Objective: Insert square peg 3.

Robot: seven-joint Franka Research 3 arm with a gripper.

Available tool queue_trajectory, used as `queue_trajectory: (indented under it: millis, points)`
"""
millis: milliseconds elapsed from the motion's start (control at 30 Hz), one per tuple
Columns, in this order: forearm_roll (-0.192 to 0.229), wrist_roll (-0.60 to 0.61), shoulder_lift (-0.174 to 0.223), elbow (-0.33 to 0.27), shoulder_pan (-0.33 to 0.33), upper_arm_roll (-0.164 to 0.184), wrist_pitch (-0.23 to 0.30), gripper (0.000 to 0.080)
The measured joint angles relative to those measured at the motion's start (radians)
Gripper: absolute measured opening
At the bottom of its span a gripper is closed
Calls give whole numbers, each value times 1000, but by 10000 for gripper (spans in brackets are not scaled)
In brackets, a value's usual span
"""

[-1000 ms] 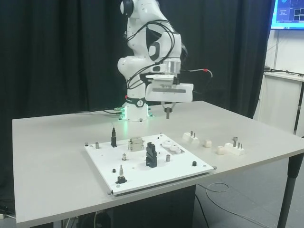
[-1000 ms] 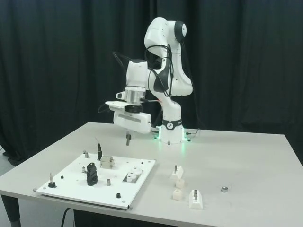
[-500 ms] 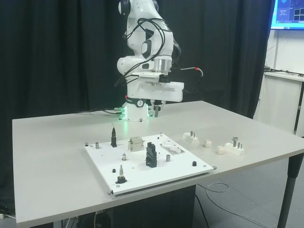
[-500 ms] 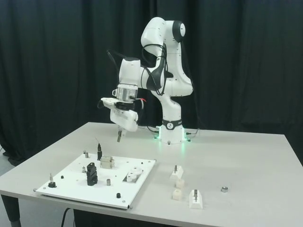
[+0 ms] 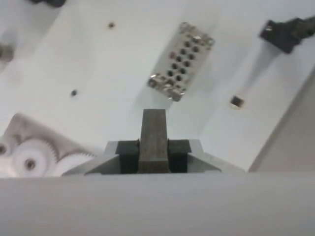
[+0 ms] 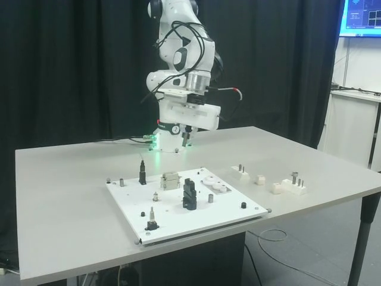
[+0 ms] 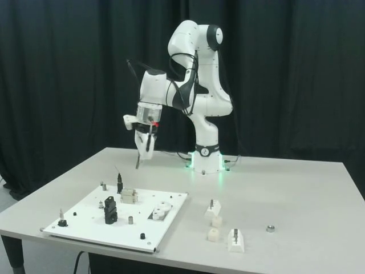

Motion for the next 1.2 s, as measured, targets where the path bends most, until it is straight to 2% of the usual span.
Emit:
queue_trajectory:
  millis: [233,567,800,1200]
  points:
    - [-35,113,0,11,-16,0,-50,114]
    - [-35,154,0,17,-63,0,-86,114]
    - [-16,203,0,15,-100,-2,-94,114]
    - [66,206,8,13,-131,-20,-82,114]
